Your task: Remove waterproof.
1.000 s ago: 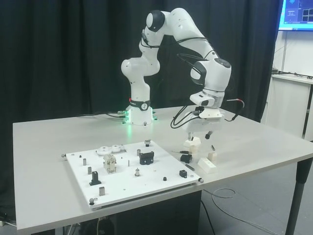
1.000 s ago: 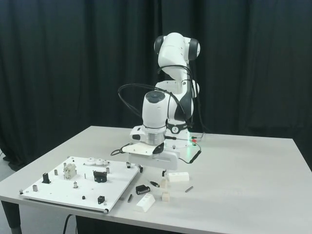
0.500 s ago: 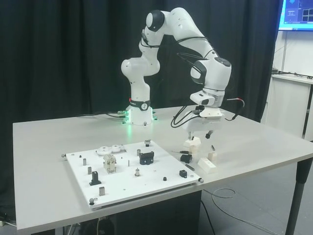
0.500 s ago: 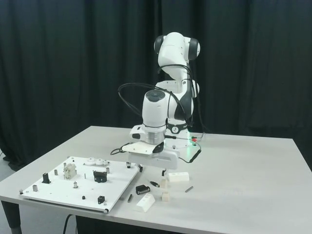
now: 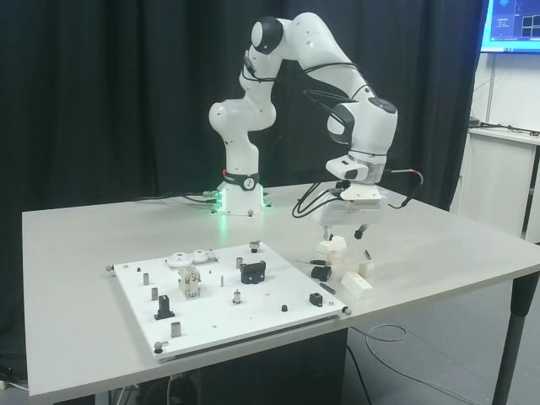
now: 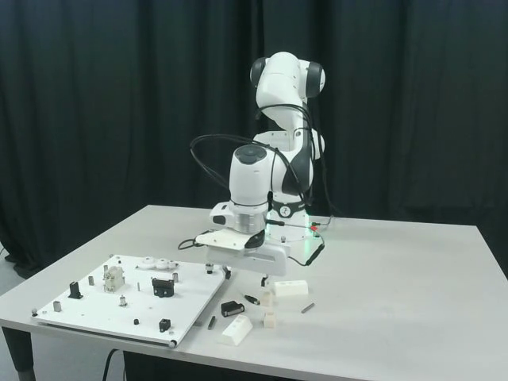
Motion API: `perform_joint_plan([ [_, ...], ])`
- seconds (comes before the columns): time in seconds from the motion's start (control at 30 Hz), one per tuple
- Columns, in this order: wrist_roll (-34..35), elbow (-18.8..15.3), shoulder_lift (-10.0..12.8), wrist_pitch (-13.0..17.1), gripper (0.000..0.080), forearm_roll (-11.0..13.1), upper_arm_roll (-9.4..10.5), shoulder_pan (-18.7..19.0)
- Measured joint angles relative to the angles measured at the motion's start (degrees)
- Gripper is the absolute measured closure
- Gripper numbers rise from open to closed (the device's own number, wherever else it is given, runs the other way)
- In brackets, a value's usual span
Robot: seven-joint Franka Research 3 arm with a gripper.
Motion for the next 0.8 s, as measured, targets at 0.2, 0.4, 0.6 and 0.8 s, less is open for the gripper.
perform_joint_plan([
  [0.2, 0.0, 0.0, -0.1, 0.1, 0.0003, 0.0, 0.00, -0.1],
  [0.4, 0.0, 0.0, -0.2, 0.3, 0.0003, 0.1, 0.00, -0.3],
  [0.6, 0.0, 0.0, -0.3, 0.6, 0.0003, 0.0, 0.00, -0.5],
  [0.8, -0.8, 0.0, -0.6, 1.4, 0.0003, -1.0, -0.07, -1.2],
])
